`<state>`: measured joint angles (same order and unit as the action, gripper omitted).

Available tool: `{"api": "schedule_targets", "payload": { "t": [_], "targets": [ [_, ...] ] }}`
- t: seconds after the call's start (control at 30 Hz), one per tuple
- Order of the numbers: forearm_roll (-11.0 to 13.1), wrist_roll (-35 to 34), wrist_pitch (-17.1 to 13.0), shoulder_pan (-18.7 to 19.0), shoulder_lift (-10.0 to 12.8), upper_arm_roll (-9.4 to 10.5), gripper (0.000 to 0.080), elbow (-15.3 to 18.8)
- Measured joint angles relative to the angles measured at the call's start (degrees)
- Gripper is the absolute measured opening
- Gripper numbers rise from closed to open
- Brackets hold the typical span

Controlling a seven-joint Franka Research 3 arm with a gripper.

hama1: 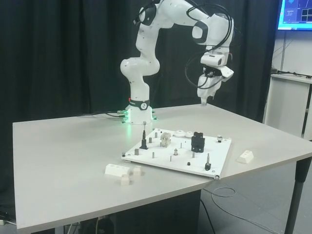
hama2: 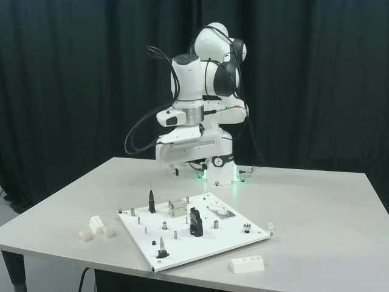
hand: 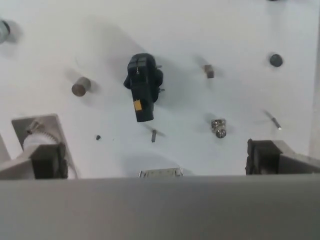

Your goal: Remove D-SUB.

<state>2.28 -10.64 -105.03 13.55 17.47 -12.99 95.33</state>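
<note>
The D-SUB (hand: pixel 160 173) is a small metal-shelled connector seated on the white board (hand: pixel 200 30); only its top edge shows in the wrist view, and the rest is hidden by the wrist. It appears as a grey block (hama1: pixel 165 140) (hama2: pixel 177 208) toward the back of the board (hama1: pixel 219 151) (hama2: pixel 225 243). My gripper (hand: pixel 155 158) (hama1: pixel 204 100) (hama2: pixel 176 171) hangs high above the board, open, with nothing between the fingers (hand: pixel 49 160). A black plug (hand: pixel 142 87) (hama1: pixel 197 142) (hama2: pixel 195 222) stands just in front of the D-SUB.
Pegs, pins and a small metal fitting (hand: pixel 218 127) stick up around the board, with white gears (hama2: pixel 219 211) at its back. White blocks lie on the grey table beside it (hama1: pixel 117 169) (hama1: pixel 246 157) (hama2: pixel 248 264). The arm's base (hama2: pixel 220 170) stands behind the board.
</note>
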Motion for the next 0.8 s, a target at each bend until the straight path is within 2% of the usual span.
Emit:
{"api": "schedule_targets", "payload": {
  "t": [0.2, 0.8],
  "targets": [
    [0.47, 0.46, -0.77, 0.57, 0.33, 0.03, 0.08, 1.59],
    [1.12, 0.85, -11.11, 2.58, -0.53, 0.44, 0.08, 11.19]
  ]
}}
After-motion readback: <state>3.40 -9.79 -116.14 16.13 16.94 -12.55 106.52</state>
